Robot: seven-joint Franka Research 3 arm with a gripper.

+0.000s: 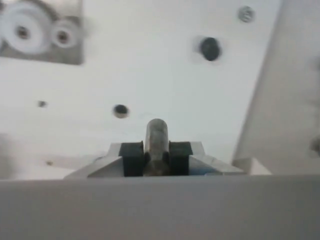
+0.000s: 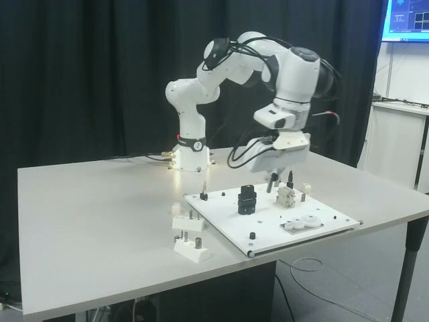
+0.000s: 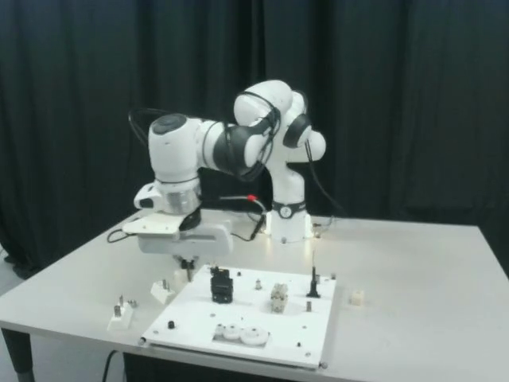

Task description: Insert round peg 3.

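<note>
While the gripper [image 1: 156, 162] hangs above the white board [image 2: 268, 225], its jaws are clamped on peg 3 [image 1: 156, 142], which points down. On the board, a dark hole [image 1: 120, 111] lies at the peg tip's 10 o'clock, apart from it.

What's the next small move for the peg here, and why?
Probably a short shift to centre the peg over the small dark hole, then descend. The gripper holds the peg above the white board, and the hole sits just off its tip.
</note>
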